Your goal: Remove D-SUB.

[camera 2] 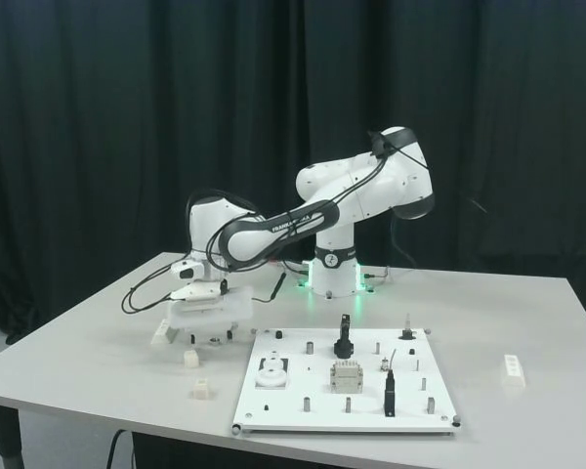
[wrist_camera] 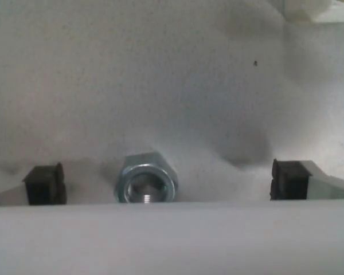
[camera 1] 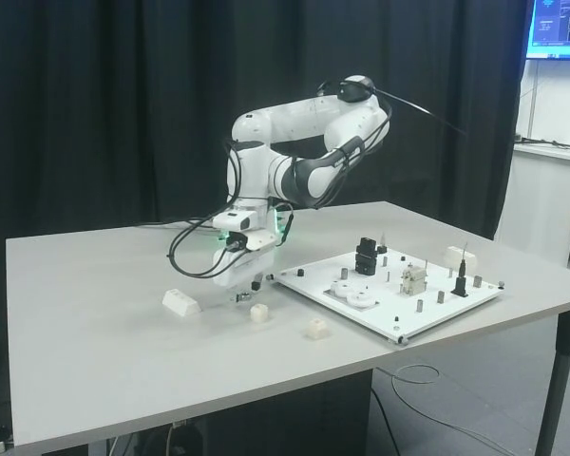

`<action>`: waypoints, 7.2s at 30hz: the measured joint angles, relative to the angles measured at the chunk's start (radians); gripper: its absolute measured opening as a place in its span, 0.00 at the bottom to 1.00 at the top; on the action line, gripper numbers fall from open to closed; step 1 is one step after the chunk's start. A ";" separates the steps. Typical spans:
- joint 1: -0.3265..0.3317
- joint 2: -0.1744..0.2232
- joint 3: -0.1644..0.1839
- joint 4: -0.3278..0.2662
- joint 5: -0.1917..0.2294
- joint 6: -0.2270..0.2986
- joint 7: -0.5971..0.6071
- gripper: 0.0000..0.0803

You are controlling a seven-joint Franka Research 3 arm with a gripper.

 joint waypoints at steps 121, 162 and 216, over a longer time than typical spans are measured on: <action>0.808 -0.045 -0.300 -0.080 -0.251 -0.191 1.056 1.00; 0.862 -0.070 -0.179 -0.104 -0.230 0.003 1.138 1.00; 0.849 -0.087 -0.257 -0.095 -0.256 -0.066 1.098 0.19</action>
